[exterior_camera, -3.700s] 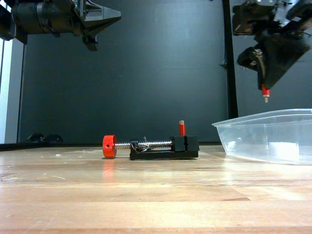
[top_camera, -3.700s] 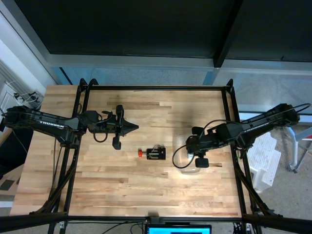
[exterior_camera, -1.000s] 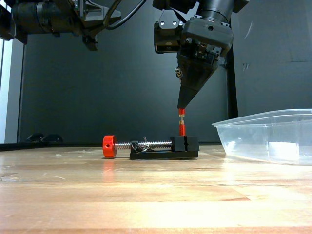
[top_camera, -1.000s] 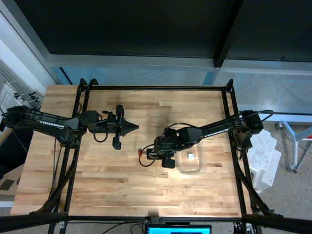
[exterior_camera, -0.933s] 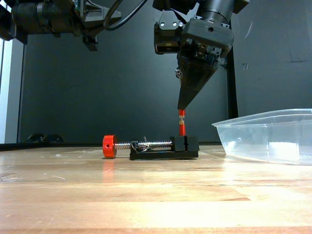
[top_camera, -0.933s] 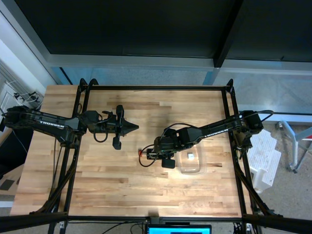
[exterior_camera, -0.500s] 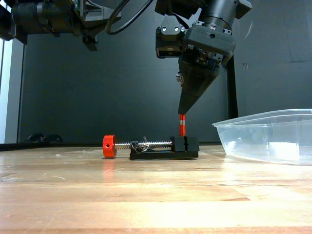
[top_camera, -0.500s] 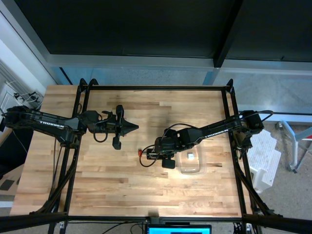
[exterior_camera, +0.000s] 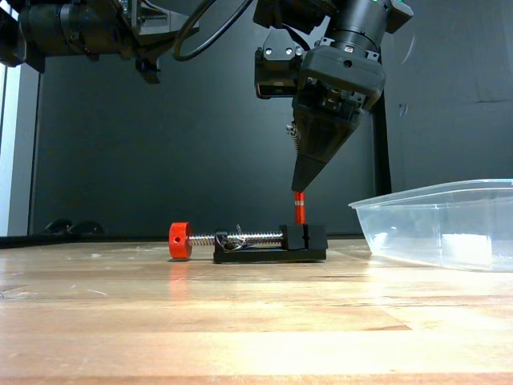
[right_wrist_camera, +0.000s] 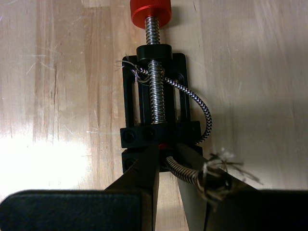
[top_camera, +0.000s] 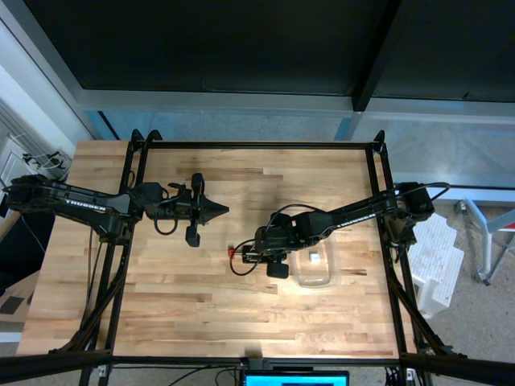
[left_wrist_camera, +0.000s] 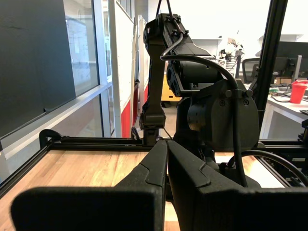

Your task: Pick the RCA connector and install on taskboard

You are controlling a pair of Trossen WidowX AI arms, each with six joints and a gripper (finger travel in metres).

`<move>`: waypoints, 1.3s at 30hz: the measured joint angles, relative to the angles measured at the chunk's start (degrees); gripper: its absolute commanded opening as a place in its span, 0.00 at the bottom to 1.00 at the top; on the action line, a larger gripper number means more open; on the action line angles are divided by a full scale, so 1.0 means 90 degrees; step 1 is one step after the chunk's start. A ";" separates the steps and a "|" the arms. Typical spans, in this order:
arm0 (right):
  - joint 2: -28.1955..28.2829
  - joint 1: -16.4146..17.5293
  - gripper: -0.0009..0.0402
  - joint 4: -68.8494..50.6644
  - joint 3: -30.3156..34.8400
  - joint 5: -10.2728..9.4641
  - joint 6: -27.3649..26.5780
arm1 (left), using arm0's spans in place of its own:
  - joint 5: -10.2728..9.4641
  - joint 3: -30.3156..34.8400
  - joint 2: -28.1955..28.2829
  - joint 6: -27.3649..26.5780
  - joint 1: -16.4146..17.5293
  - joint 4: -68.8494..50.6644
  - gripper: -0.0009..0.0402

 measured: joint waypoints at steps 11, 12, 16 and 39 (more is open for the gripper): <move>0.0017 -0.0017 0.02 -0.0007 -0.0002 -0.0002 -0.0010 | 0.0002 0.0002 0.0000 0.0000 0.0000 0.0002 0.02; 0.0015 -0.0017 0.02 -0.0010 -0.0002 -0.0002 -0.0010 | 0.0002 0.0000 0.0000 0.0000 0.0000 0.0000 0.02; 0.0000 -0.0017 0.04 -0.0015 -0.0007 -0.0005 -0.0022 | 0.0002 0.0000 0.0000 0.0000 0.0000 0.0002 0.02; -0.0391 -0.0015 0.48 -0.0148 0.0046 -0.0007 -0.0070 | 0.0002 0.0002 0.0000 0.0000 0.0000 0.0002 0.02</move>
